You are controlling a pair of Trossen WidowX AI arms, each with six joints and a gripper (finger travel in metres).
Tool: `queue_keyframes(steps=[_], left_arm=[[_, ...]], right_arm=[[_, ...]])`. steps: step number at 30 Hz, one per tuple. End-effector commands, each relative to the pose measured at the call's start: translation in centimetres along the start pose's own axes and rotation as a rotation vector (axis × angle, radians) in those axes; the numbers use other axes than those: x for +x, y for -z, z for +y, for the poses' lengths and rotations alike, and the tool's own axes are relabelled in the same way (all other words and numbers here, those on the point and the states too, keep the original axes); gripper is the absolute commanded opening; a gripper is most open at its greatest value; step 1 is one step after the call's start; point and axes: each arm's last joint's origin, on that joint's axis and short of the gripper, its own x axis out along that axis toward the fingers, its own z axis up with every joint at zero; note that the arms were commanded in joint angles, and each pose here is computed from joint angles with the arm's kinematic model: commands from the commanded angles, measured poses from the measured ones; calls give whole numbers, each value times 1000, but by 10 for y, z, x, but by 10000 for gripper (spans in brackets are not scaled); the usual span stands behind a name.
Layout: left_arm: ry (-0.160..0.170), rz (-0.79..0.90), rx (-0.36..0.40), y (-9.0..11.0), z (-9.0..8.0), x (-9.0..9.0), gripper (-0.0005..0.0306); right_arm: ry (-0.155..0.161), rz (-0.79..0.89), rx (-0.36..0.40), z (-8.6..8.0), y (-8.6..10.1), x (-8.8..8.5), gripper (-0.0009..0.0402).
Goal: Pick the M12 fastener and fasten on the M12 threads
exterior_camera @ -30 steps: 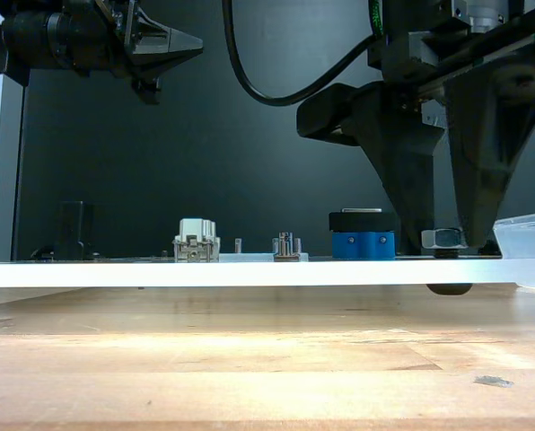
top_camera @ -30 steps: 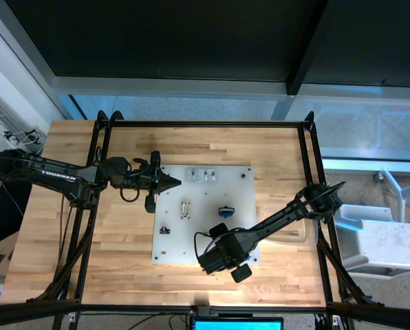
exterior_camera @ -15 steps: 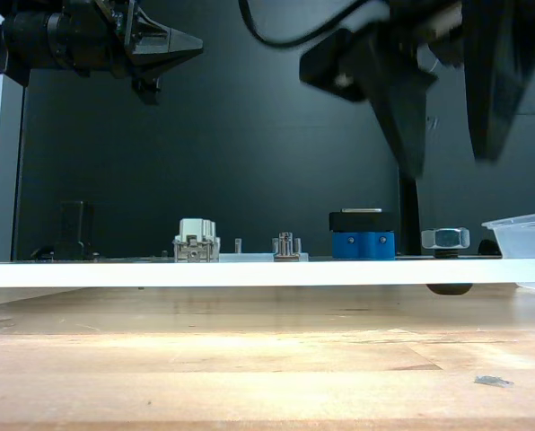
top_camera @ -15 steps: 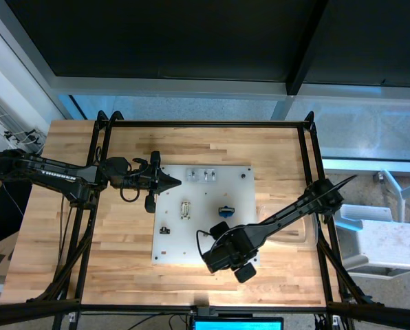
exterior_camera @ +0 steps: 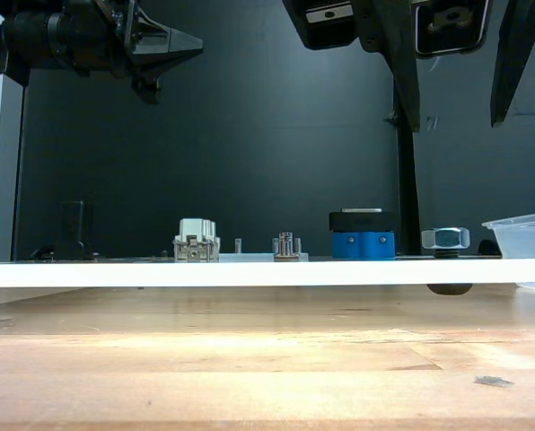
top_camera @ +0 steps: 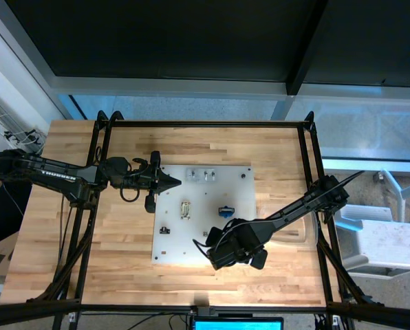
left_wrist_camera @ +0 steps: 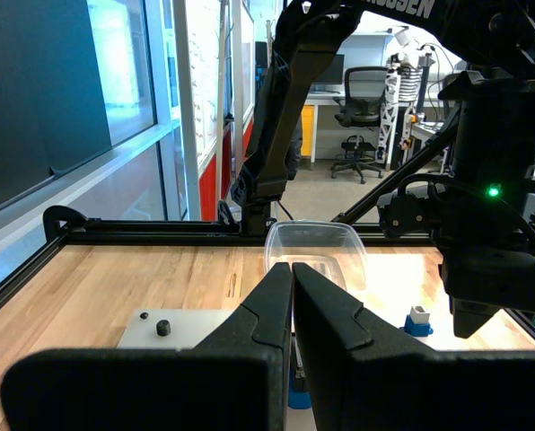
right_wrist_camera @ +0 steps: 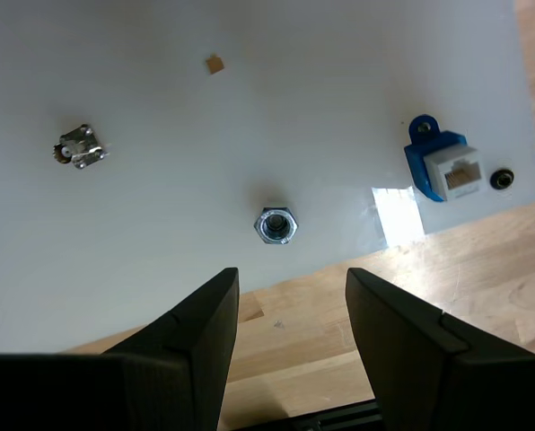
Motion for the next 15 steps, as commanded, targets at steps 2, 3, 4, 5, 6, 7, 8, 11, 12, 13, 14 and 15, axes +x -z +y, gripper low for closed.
queue_keyframes(steps=[2,3,4,5,6,7,8,11,12,13,14,15], left_arm=[[0,0,0,0,0,0,0],[0,0,0,0,0,0,0],[0,0,0,0,0,0,0],[0,0,0,0,0,0,0],[0,0,0,0,0,0,0],[0,0,0,0,0,0,0],[0,0,0,0,0,0,0],[0,0,0,0,0,0,0],[0,0,0,0,0,0,0],[0,0,0,0,0,0,0],[0,0,0,0,0,0,0],[0,0,0,0,0,0,0]], right_arm=[[19,-20,-173,-2,-2,0,165],[22,-22,-244,-2,-2,0,165],[26,-24,-309,-2,-2,0,165],[29,-25,-372,-2,-3,0,165],[31,-23,-428,-2,-3,0,165],[31,-22,-480,-3,-2,0,165],[31,-21,-528,-3,-2,0,165],[23,-12,-670,-3,0,0,165],[20,-9,-727,-3,0,0,165],[17,-7,-789,-3,0,0,165],[14,-5,-850,-3,1,0,165],[8,-3,-917,-3,1,0,165]])
